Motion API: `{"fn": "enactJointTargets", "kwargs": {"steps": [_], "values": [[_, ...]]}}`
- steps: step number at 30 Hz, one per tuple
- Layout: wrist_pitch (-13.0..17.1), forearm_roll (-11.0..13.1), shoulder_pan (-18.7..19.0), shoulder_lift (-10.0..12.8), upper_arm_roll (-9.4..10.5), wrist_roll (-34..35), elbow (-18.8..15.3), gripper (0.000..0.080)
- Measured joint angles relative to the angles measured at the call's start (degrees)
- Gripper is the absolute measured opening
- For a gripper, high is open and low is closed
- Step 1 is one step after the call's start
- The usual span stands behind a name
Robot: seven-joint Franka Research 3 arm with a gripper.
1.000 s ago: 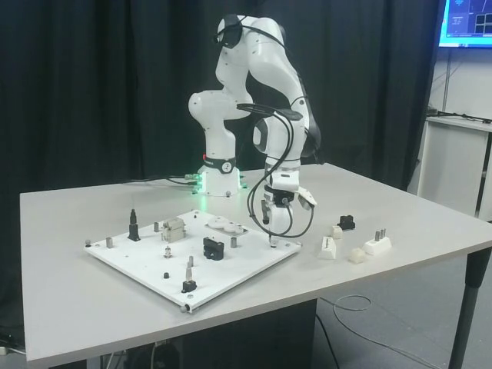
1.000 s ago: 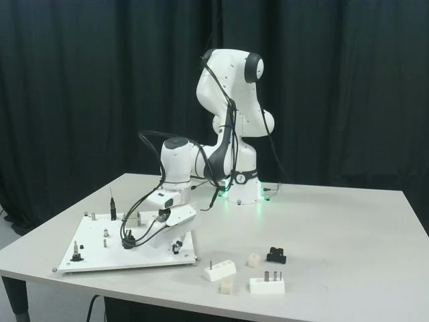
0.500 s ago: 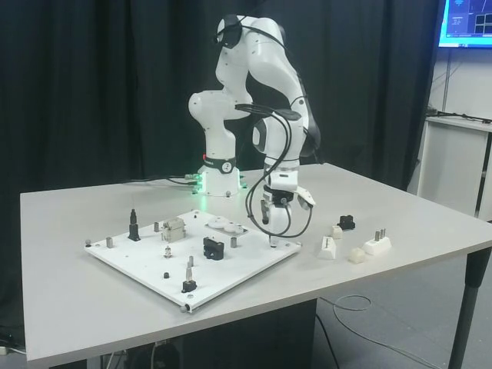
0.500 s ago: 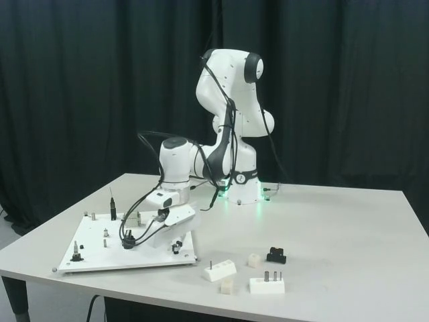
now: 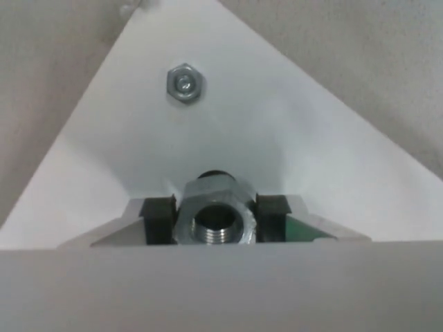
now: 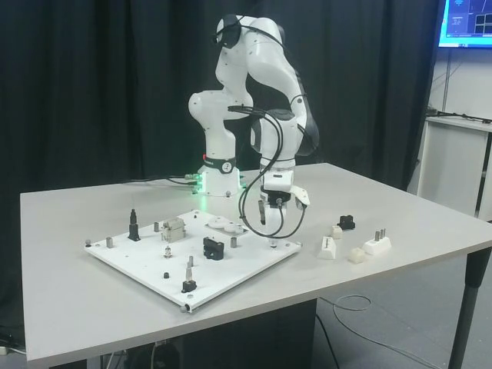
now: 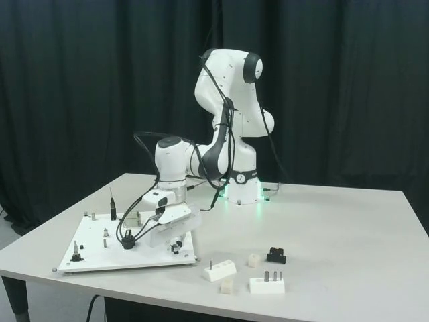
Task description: Insert bolt 4.
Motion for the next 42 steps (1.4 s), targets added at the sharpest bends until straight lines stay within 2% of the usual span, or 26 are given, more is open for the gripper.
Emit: {"fn": "enactJointTargets", "kwargs": {"steps": [8, 17, 42], "values": [[-0.14, 2.77, 0.00, 0.00, -0.32, 0.34, -0.06, 0.0243], [-0.14, 4.50, -0.01, 0.00, -0.50, 2.19, -0.14, 0.0243], [-0.14, 4.63, 0.03, -0.04, -0.50, 16.88, -0.18, 0.0243]]}}
